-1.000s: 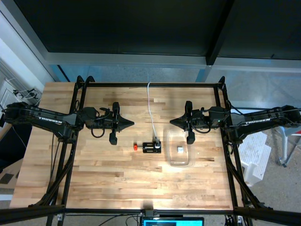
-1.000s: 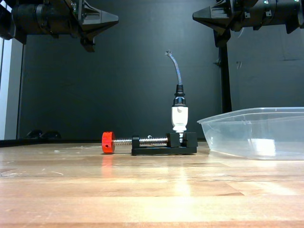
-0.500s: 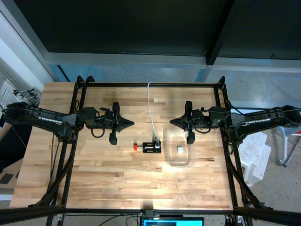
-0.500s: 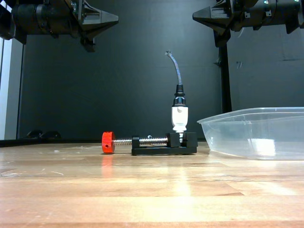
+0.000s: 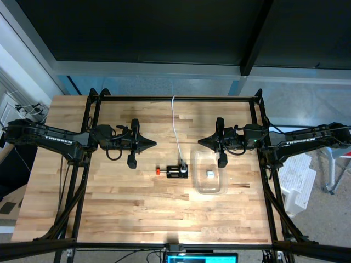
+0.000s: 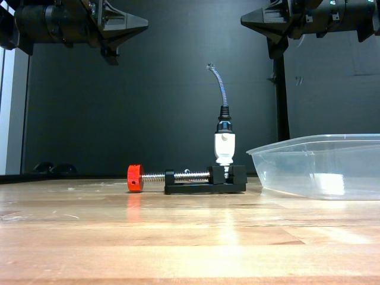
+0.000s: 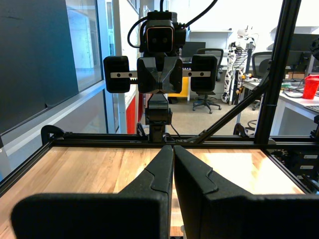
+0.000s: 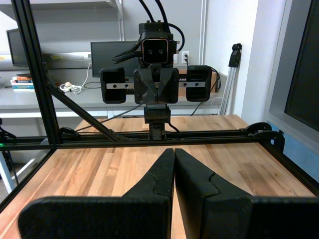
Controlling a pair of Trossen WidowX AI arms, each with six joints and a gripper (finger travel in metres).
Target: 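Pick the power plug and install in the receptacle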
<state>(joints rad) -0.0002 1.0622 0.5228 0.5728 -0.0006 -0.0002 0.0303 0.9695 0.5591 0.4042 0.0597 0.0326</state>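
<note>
- Power plug is not showing plainly in the high view: no small black body is standing out on the table (image 5: pixel 137 192), and the clear tray (image 5: pixel 211 192) is holding only a small pale block (image 5: pixel 210 173). The left gripper (image 5: pixel 153 144) and right gripper (image 5: pixel 201 143) are hovering well apart, one on either side of the vise (image 5: pixel 178 171).
- Low view: the socket (image 6: pixel 224 147) is standing upright, clamped in the vise, with its cable (image 6: pixel 222 89) rising from a black collar (image 6: pixel 224 122). Both grippers are hanging high above it.
- Left wrist view: the left fingers (image 7: pixel 159 174) are sitting pressed together, gripping nothing.
- Right wrist view: the right fingers (image 8: pixel 162 174) are sitting pressed together too, likewise empty.
- Judgement: the pick is not yet beginning. The next move is calling for finding the plug, spreading one pair of fingers and descending over it.
</note>
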